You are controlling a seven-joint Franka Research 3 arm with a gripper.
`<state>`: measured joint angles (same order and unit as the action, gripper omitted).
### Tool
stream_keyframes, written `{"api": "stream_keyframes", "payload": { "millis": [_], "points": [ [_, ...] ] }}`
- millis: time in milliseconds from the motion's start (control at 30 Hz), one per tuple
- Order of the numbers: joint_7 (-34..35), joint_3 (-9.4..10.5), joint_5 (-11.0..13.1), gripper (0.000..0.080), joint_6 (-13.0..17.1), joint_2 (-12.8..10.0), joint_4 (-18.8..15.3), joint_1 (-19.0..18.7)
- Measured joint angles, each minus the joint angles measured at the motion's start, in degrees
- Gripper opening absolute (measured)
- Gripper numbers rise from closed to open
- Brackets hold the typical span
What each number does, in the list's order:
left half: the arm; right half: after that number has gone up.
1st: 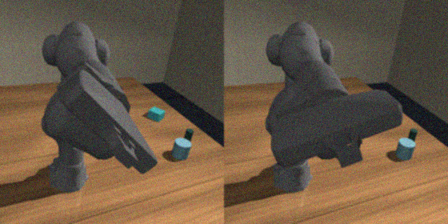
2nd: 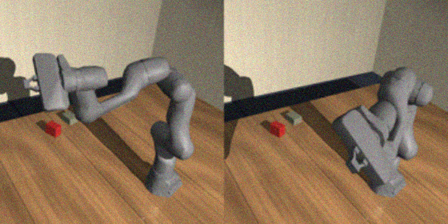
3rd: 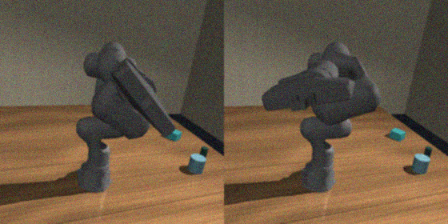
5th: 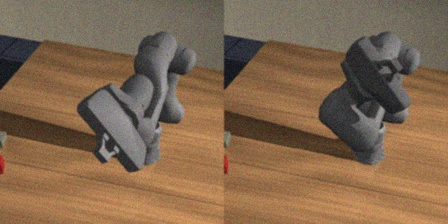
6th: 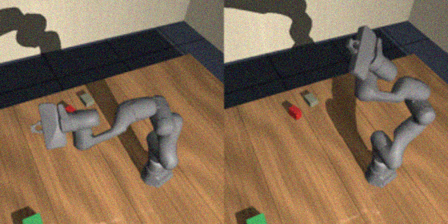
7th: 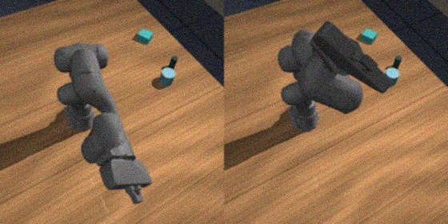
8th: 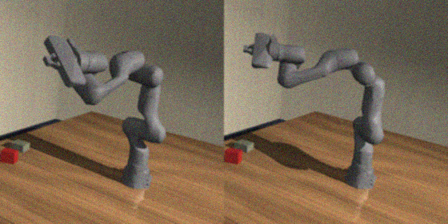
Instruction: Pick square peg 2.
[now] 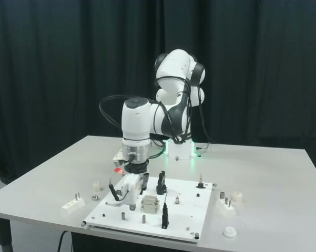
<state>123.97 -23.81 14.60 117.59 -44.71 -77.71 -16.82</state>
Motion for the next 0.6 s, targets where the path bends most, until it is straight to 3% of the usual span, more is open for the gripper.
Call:
{"api": "stream_keyframes", "payload": {
  "millis": [600],
  "points": [
    [-0.06,-0.31,0.00,0.0800,0.00,0.02,0.38,0.09]
  ]
}}
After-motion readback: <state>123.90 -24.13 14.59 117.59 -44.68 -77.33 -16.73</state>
